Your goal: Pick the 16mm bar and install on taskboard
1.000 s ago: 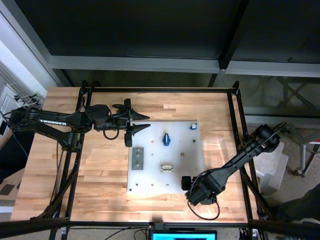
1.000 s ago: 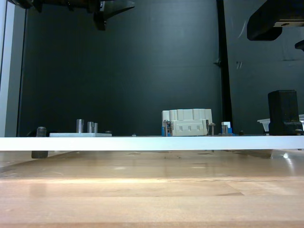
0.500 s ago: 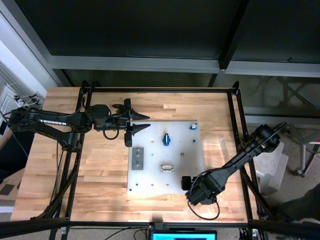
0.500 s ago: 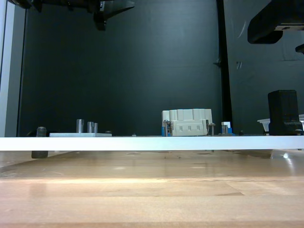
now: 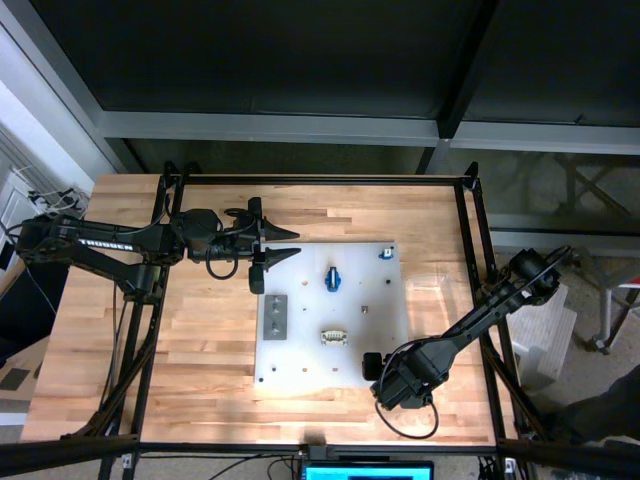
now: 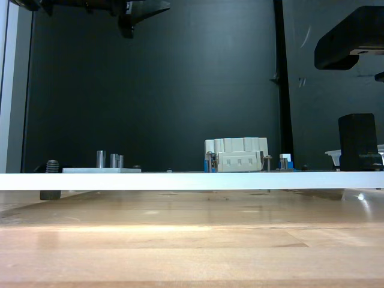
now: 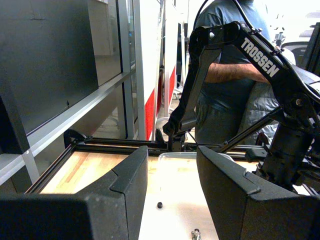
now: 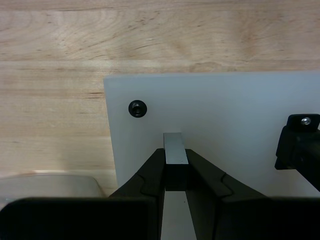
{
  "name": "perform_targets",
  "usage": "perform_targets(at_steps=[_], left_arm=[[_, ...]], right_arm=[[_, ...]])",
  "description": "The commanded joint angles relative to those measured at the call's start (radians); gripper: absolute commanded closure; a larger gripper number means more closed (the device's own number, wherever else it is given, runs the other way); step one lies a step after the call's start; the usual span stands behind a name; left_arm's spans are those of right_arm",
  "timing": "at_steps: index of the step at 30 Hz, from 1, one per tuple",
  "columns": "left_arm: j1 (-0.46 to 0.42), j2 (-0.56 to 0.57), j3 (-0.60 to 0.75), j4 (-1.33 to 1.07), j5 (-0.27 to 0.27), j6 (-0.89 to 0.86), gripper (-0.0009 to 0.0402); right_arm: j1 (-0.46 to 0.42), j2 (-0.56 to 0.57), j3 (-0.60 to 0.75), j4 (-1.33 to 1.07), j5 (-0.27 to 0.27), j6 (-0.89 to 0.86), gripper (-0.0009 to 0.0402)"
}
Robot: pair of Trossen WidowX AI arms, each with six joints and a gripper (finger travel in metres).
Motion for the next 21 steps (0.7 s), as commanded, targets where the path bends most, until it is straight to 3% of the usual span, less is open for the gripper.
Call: perform_targets(at_steps=[1,12,21], left_arm=[[0.0,0.0,0.0,0.0,0.0,0.0,0.0262],[0.0,0.0,0.0,0.0,0.0,0.0,0.0262],[0.0,0.0,0.0,0.0,0.0,0.0,0.0262]], right_arm=[[0.0,0.0,-0.005,-0.002,-0.001,0.003,0.0389],[0.0,0.0,-0.007,0.002,0.0,0.007,0.038],[0.0,-0.001,-0.005,0.014,0.002,0.056,0.0297]])
